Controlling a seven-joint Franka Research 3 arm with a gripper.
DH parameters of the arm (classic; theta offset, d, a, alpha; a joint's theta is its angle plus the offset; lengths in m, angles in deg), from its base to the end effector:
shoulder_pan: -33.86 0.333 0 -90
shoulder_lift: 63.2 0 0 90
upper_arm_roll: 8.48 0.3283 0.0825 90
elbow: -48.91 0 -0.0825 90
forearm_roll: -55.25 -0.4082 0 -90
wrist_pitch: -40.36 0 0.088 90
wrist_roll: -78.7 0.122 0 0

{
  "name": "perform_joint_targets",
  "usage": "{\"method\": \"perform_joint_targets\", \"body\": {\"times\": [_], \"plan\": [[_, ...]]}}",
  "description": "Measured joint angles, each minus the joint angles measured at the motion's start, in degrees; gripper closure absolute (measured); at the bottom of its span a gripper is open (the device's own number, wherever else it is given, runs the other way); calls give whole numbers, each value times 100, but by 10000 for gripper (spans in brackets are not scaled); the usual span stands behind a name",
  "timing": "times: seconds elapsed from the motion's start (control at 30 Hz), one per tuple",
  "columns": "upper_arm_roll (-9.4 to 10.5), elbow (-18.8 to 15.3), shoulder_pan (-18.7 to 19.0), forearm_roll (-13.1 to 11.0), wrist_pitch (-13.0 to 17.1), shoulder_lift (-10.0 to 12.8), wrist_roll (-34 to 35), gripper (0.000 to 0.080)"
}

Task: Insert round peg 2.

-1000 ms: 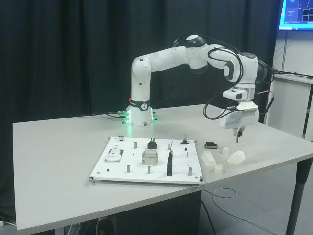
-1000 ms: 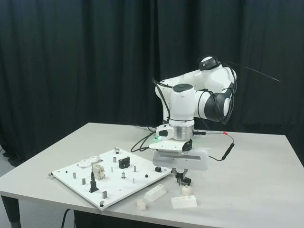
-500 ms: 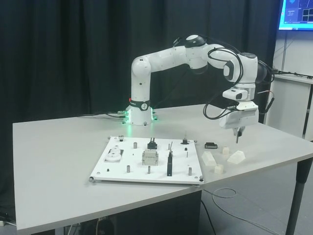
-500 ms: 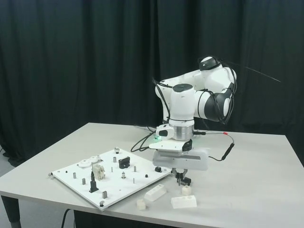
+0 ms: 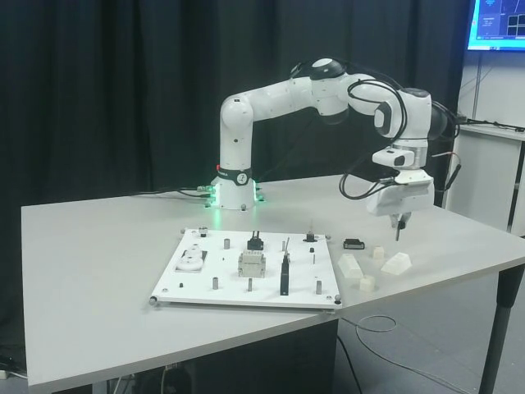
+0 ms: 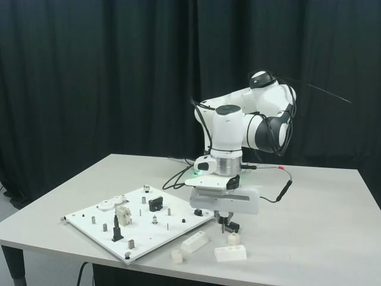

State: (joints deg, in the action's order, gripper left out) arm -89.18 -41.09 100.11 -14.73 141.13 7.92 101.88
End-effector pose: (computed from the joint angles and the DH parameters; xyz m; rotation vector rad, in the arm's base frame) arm 0.6957 0.1501 0.2720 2.9012 -1.1646 0.0544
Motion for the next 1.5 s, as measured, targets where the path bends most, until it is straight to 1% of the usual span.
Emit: {"method": "perform_joint_targets", "body": {"times": [0.17,0.4,0.53,0.87,1.07,1.33,1.5], "plan": [[0,-4,-40,32,64,0,90,741],[-31,-19,-135,161,137,0,170,741],[-100,-69,-200,215,137,0,181,741],[-313,-325,-365,226,142,4,166,741],[-405,-473,-513,263,154,22,-70,741],[-432,-647,-759,225,198,59,-303,741],[-423,-738,-903,41,212,101,-451,741]]}}
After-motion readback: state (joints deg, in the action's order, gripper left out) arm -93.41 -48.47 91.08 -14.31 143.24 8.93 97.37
